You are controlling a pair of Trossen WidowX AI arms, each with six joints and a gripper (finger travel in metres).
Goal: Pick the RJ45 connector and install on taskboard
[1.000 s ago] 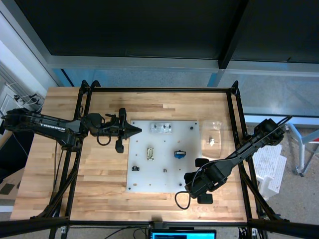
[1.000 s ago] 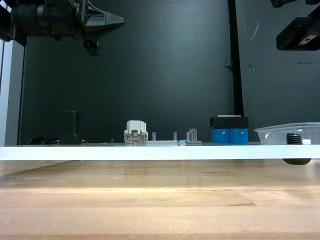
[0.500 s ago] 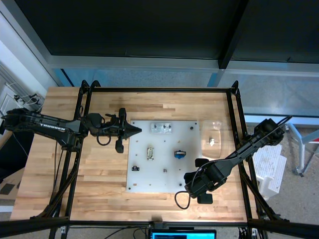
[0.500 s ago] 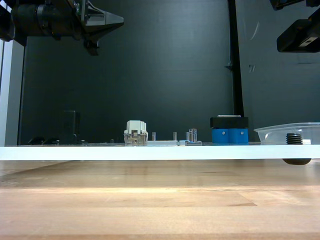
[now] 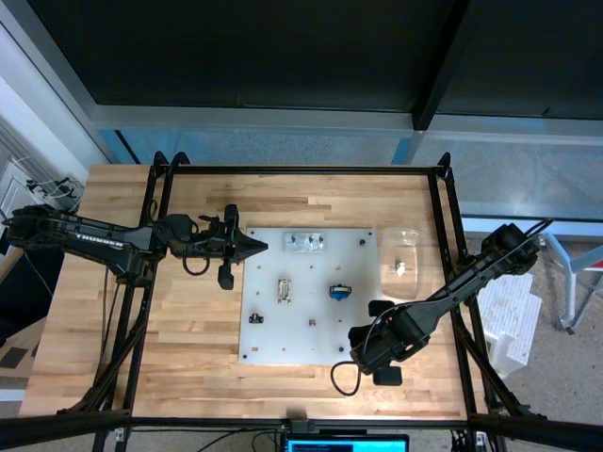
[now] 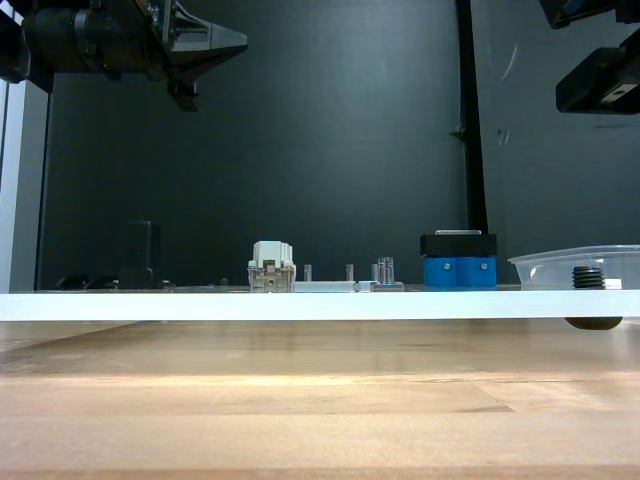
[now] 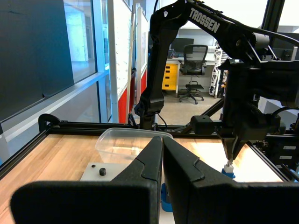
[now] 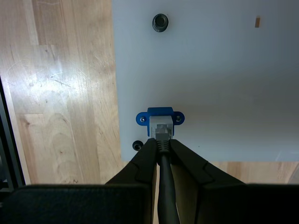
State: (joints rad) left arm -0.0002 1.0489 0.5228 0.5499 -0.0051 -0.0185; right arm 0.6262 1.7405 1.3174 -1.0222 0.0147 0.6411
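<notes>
Big wood table (image 5: 188, 358) under it all, with bare wood all round the board. Flat white taskboard (image 5: 292, 334) in the middle.

Up high over the board's far left corner: the left hand (image 5: 259, 247), fingers pressed together, nothing between them.

Over the near right corner, well apart from the left one: the right hand (image 8: 161, 141), pointing straight down, squeezed onto the RJ45 connector (image 8: 161, 131) by the black back end.

On the wood just right of the board, toward the far side: a clear dish (image 5: 400, 234) with one small pale bit (image 5: 402, 268) inside.

Blue holder (image 8: 160, 117) on the board, just beside the near edge. Bare wood right past it, and bare white board on the far side up to a small black knob (image 8: 160, 21).

RJ45 connector standing up and down, front end down, lined up with the blue holder. Cannot tell whether in, touching, or just above.
</notes>
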